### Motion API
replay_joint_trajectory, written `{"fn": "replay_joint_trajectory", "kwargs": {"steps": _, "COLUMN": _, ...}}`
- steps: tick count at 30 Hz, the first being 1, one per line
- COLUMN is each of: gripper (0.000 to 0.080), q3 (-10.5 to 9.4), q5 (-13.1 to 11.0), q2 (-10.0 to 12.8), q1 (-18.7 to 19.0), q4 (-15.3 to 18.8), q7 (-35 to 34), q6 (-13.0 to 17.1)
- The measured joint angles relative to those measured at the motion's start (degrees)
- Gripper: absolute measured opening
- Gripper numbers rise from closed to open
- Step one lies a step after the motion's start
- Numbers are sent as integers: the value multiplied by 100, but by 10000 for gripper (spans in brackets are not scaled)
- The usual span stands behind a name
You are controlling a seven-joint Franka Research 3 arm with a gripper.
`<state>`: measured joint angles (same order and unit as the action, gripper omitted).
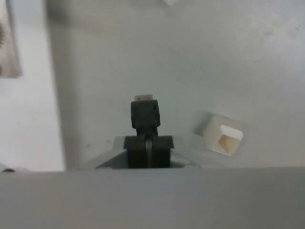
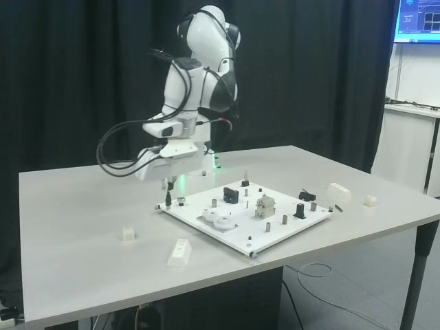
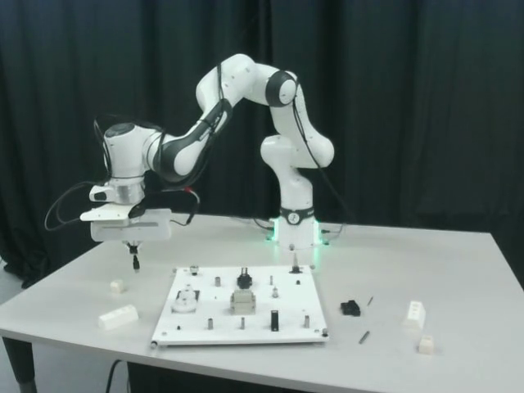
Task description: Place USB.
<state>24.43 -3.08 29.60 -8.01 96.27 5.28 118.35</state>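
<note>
The smooth grey table (image 3: 458, 262) is lying bare around the flat white board (image 3: 246, 327). Beyond the board's edge, the gripper (image 1: 148, 140) is hanging, fingers closed on a small blocky black USB plug (image 1: 145, 114).

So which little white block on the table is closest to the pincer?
The small hollow white cube on the bare table beside the board, almost under the pincer. The longer block lies nearer the table's front edge.
</note>
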Motion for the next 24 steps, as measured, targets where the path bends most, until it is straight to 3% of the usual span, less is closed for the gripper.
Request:
{"fn": "replay_joint_trajectory", "kwargs": {"steps": 11, "gripper": 22, "q3": 57, "q5": -197, "q2": 156, "q1": -211, "q4": 0, "q7": 289, "q6": 177}}
{"fn": "replay_joint_trajectory", "kwargs": {"steps": 12, "gripper": 219, "q3": 66, "q5": -204, "q2": 165, "q1": -216, "q4": 0, "q7": 301, "q6": 183}}
{"fn": "replay_joint_trajectory", "kwargs": {"steps": 17, "gripper": 219, "q3": 110, "q5": -250, "q2": 194, "q1": -227, "q4": -1, "q7": 356, "q6": 214}}
{"fn": "replay_joint_trajectory", "kwargs": {"steps": 18, "gripper": 560, "q3": 119, "q5": -263, "q2": 200, "q1": -227, "q4": -1, "q7": 369, "q6": 222}}
{"fn": "replay_joint_trajectory", "kwargs": {"steps": 22, "gripper": 560, "q3": 153, "q5": -309, "q2": 216, "q1": -227, "q4": -3, "q7": 419, "q6": 255}}
{"fn": "replay_joint_trajectory", "kwargs": {"steps": 23, "gripper": 756, "q3": 161, "q5": -318, "q2": 219, "q1": -227, "q4": -4, "q7": 438, "q6": 261}}
{"fn": "replay_joint_trajectory", "kwargs": {"steps": 24, "gripper": 756, "q3": 167, "q5": -325, "q2": 221, "q1": -228, "q4": -4, "q7": 454, "q6": 265}}
